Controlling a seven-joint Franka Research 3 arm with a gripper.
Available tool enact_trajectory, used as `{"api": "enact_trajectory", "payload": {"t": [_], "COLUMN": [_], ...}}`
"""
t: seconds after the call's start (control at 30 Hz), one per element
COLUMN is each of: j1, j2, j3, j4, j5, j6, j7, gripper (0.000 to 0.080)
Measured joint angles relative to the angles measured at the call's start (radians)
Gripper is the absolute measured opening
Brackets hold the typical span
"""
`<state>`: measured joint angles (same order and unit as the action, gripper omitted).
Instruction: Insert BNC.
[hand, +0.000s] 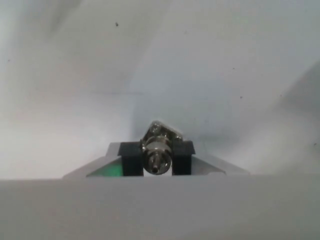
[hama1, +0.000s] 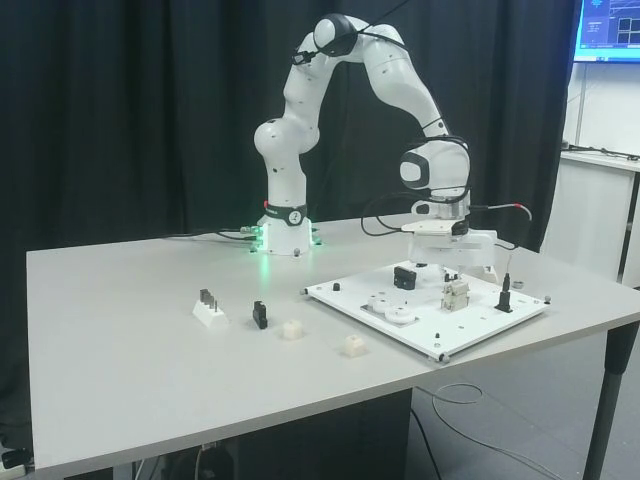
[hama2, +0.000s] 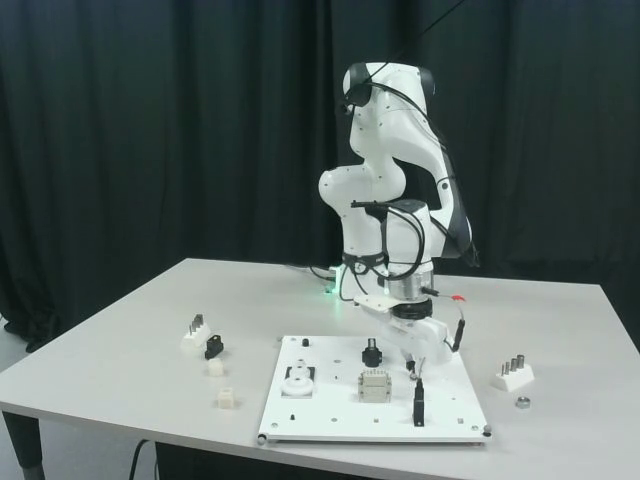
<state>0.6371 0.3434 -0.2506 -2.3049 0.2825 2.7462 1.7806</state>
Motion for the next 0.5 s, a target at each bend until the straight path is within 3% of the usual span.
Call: {"api": "enact_trajectory", "payload": {"t": [0.5], "j1": [-0.001], "j2": [0.001], "j3": [0.0], "j4": [0.001], "j5": [0.0], "j6": [0.0], "j7": [0.077], "gripper": [0.0117]}}
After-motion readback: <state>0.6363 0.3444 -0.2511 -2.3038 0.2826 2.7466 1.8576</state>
